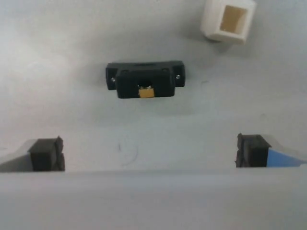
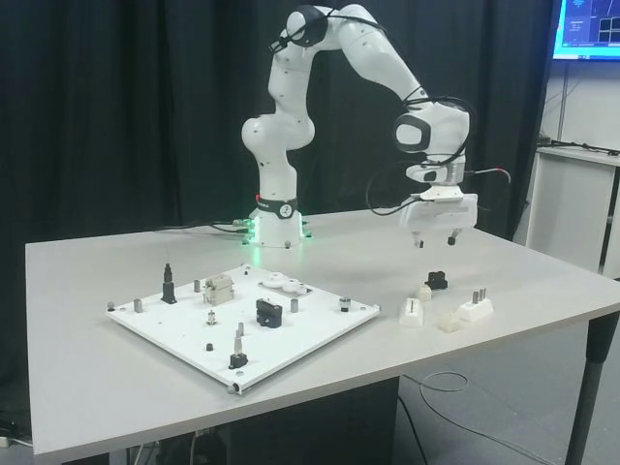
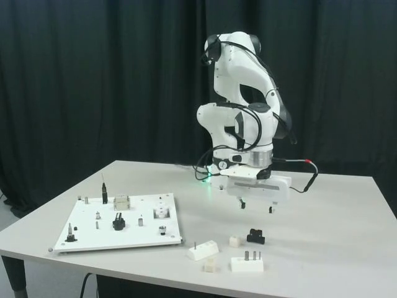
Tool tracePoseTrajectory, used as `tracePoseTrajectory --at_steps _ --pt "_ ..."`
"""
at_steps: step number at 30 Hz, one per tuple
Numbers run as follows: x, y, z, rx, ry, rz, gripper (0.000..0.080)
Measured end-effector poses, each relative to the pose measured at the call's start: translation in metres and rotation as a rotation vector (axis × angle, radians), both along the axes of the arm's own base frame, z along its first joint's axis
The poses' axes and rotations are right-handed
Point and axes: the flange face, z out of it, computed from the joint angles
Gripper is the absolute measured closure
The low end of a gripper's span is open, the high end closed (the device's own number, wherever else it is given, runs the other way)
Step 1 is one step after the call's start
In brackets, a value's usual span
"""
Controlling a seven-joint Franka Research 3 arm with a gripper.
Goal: Pick D-SUB.
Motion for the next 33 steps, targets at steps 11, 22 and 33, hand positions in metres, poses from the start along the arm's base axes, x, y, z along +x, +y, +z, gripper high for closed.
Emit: tracePoseTrajectory --at_steps 11,22,33 --pt "0.0 0.005 -0.013 0.027 -0.004 -0.016 0.0003" --pt "0.006 0.007 -0.026 0.033 0.002 0.01 0.0003" --pt "0.019 0.003 -0.037 0.033 0.009 -0.006 0.0003"
